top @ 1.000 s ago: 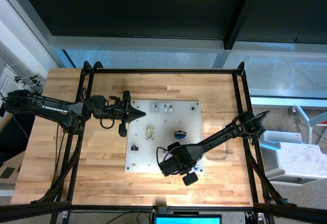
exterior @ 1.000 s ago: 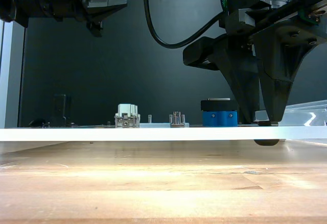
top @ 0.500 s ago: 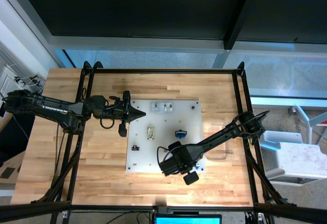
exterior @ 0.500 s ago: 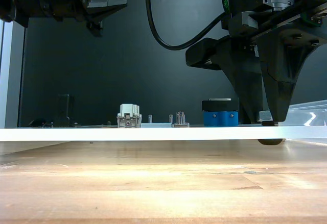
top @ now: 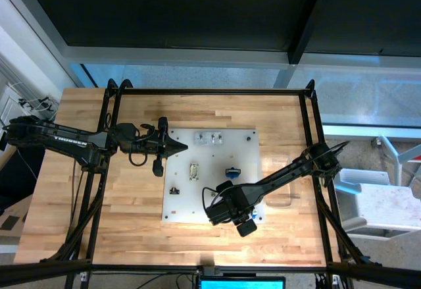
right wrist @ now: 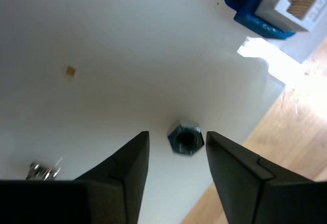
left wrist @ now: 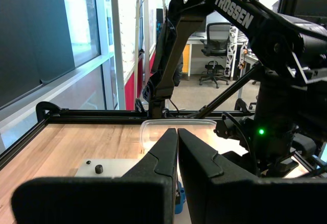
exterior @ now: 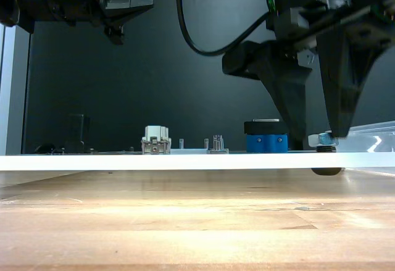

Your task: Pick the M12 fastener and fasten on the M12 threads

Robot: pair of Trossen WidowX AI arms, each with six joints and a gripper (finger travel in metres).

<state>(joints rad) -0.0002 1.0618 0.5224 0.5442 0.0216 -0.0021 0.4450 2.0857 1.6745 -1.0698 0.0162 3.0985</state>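
The right hand [exterior: 317,136] hangs over the near right edge of the white board [top: 191,203], fingers spread wide, holding nothing. Between them, untouched, the M12 fastener [right wrist: 186,138] sits on its stud [exterior: 325,149]. The left hand [top: 176,147], closed and empty, hovers above the board's far left edge.

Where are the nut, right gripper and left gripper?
nut [right wrist: 186,139]: right wrist view, hex top.
right gripper [exterior: 316,142]: low view, between open fingertips, around nut.
left gripper [top: 185,147]: high view, shut tips over board [top: 197,200] left side.

nut [right wrist: 186,139]: shiny metal | board [right wrist: 102,40]: smooth plastic | table [top: 131,223]: grained wood
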